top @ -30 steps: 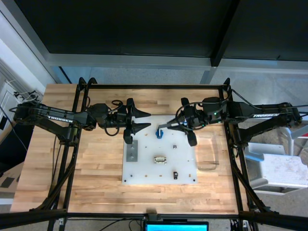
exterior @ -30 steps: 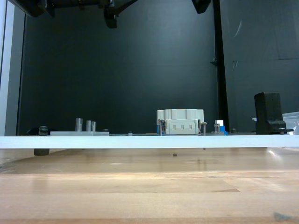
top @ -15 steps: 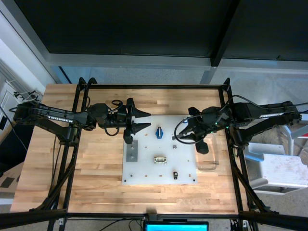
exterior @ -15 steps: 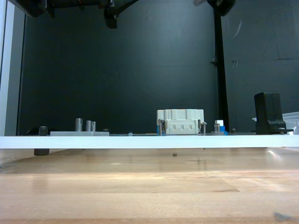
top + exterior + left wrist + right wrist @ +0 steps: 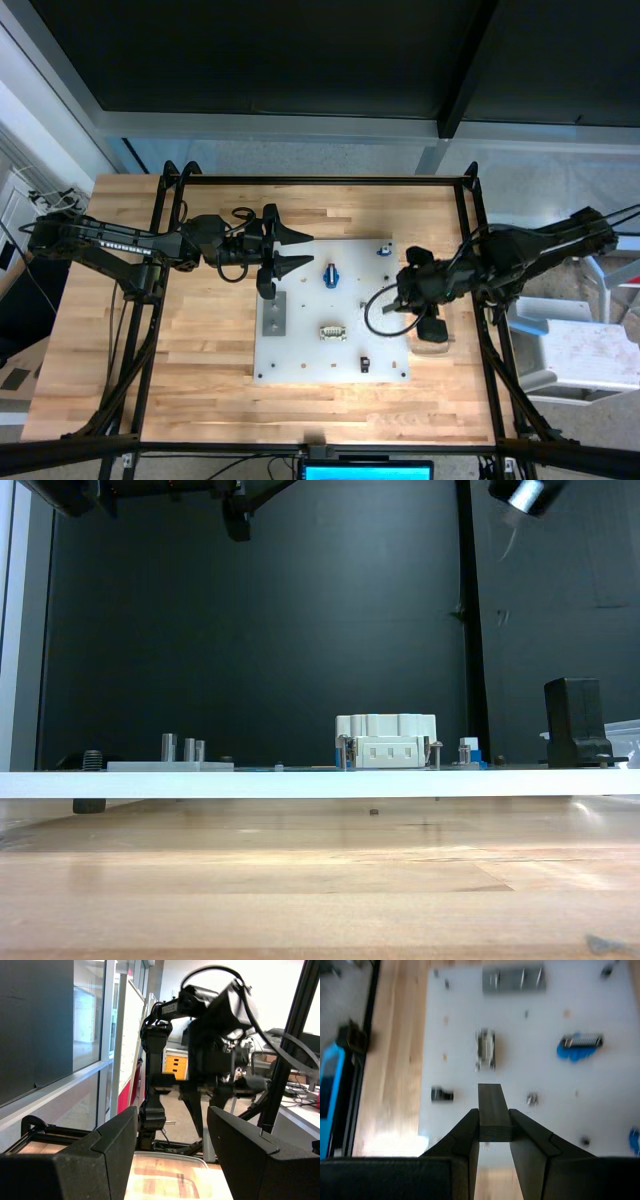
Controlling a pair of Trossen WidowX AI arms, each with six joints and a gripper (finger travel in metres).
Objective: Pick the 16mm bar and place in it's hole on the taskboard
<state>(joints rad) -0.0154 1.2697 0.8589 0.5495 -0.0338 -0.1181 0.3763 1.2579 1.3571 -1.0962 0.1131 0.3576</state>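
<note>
The right end effector (image 5: 425, 318) hangs above the right edge of the flat white plastic task board (image 5: 300, 350). It is clamped on the dark square-section 16mm bar (image 5: 494, 1110), which is held in the air, clear of any seat. The left end effector (image 5: 293, 250) hovers over the board's far left corner above the wooden counter (image 5: 200, 380), its fingers (image 5: 112, 1160) spread wide apart.

- a robotics lab: robot arms (image 5: 110, 240) on a black frame (image 5: 320, 181) over a wooden surface (image 5: 200, 400) carrying a white task board (image 5: 300, 360)
- behind them, glass walls (image 5: 87, 1020) and yellow drawers (image 5: 178, 1066)
</note>
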